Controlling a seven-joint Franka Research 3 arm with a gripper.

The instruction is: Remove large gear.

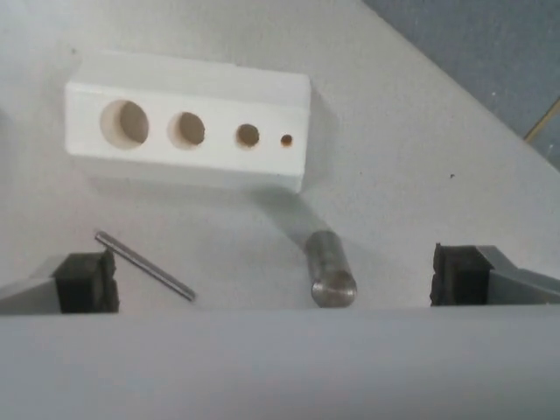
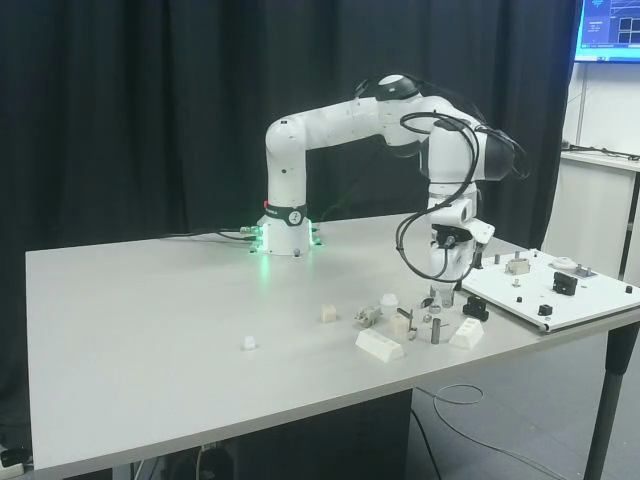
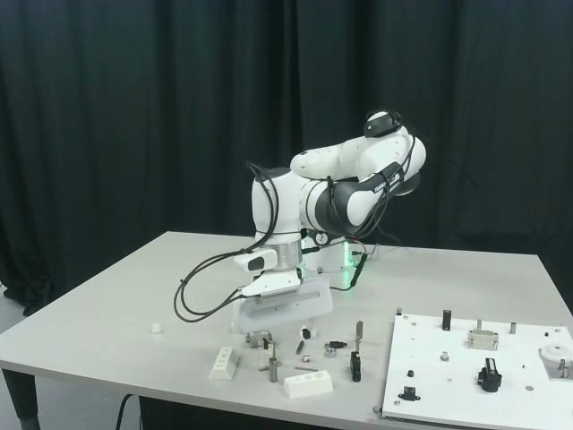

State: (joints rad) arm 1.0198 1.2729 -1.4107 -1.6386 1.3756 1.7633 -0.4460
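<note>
My gripper [image 1: 271, 278] is open, with its black pads [image 1: 86, 282] far apart and nothing between them. It hangs low over the loose parts near the table's front edge [image 2: 440, 298] [image 3: 282, 339]. Under it lie a white block with several holes of shrinking size [image 1: 188, 131], a thin grey pin [image 1: 144, 264] and a thick grey peg [image 1: 331, 269]. No gear shows in the wrist view. A white round part [image 2: 565, 263] [image 3: 557, 352] sits at the far corner of the white board [image 2: 590, 305] [image 3: 448, 381]; I cannot tell whether it is the large gear.
White blocks [image 2: 380, 346] [image 2: 465, 335] [image 3: 223, 363] [image 3: 307, 383], small pegs and black bits lie around the gripper. A small white cap [image 2: 249, 342] [image 3: 157, 329] sits apart on the left. The board carries several small fixtures, and the arm's base glows green [image 2: 285, 235].
</note>
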